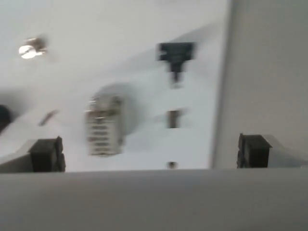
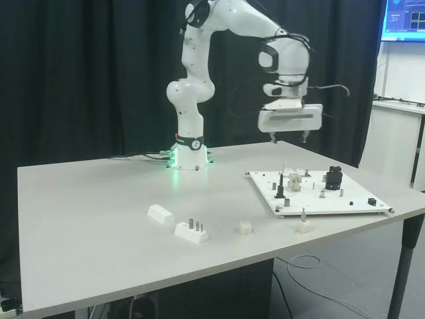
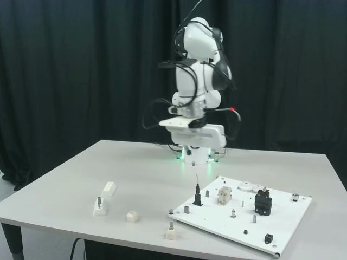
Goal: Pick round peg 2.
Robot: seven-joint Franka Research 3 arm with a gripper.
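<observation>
Two short pegs (image 2: 194,224) for round peg 2, side by side in a small white block (image 2: 191,232) (cannot tell which of the pair carries the number). Stand upright, long axis vertical, tops toward the ceiling, lower ends sunk in the block. Sit on the grey table (image 2: 86,199), near its front edge and well apart from the arm.

Just beside that block, a second white block (image 2: 160,213) lying flat. Further along the same front edge, a small white cube (image 2: 246,227), then another small block with a single upright pin (image 2: 304,224), touching or nearly touching the edge of the white board (image 2: 352,206). On the board, a scatter of small fittings: a black post (image 2: 279,189), a ribbed connector (image 1: 102,127), a black clamp (image 2: 333,178). Nothing standing over the pegs or crowding them from above.

Above the board, well clear of it, hangs the gripper (image 1: 149,153), fingers (image 1: 45,154) spread wide with nothing between them, high over the connector. Behind, the white arm (image 2: 192,86) rising from its base (image 2: 188,158), green light glowing at the foot. Around all of it, black curtains (image 2: 80,73), plus a screen (image 2: 405,20) in one upper corner of the first room view.
</observation>
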